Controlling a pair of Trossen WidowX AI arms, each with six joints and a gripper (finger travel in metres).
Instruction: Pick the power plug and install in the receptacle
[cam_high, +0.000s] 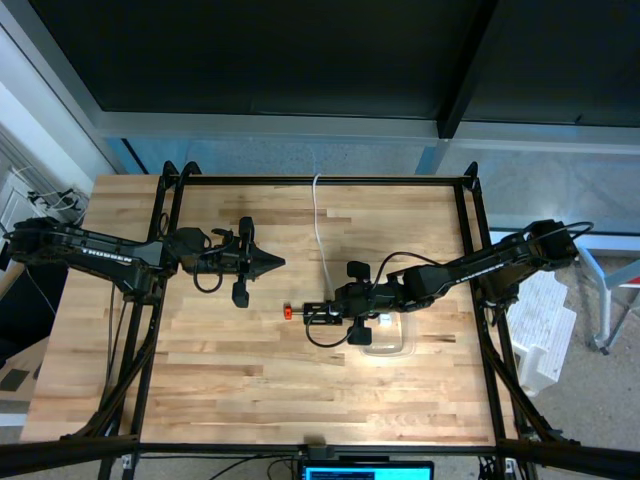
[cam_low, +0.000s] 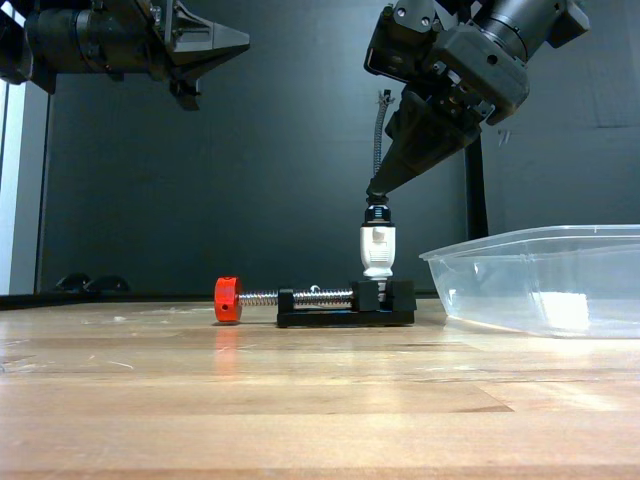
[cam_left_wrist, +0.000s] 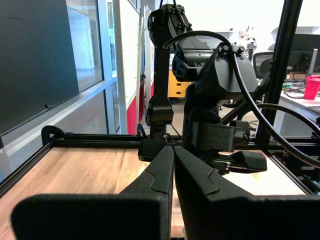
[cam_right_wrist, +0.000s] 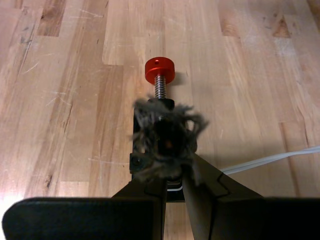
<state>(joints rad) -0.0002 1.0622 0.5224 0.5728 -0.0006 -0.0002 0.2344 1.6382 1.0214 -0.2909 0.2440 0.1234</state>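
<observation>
The white receptacle (cam_low: 378, 250) stands upright in a small black vise (cam_low: 347, 303) with a red knob (cam_low: 228, 300). The black power plug (cam_low: 377, 213) sits right on top of the receptacle, and my right gripper (cam_low: 378, 193) comes down from above, shut on it. In the right wrist view the plug (cam_right_wrist: 165, 142) shows as a dark, frayed shape between the fingertips, with the red knob (cam_right_wrist: 160, 70) beyond. From above, my right gripper (cam_high: 338, 300) hides the receptacle. My left gripper (cam_high: 278, 262) hovers shut and empty to the left, high over the table (cam_low: 238, 42).
A clear plastic tray (cam_low: 540, 280) stands just right of the vise, under the right arm (cam_high: 388, 345). A thin white cable (cam_high: 322, 230) runs from the vise toward the table's far edge. A black frame rail (cam_high: 320, 181) borders the table.
</observation>
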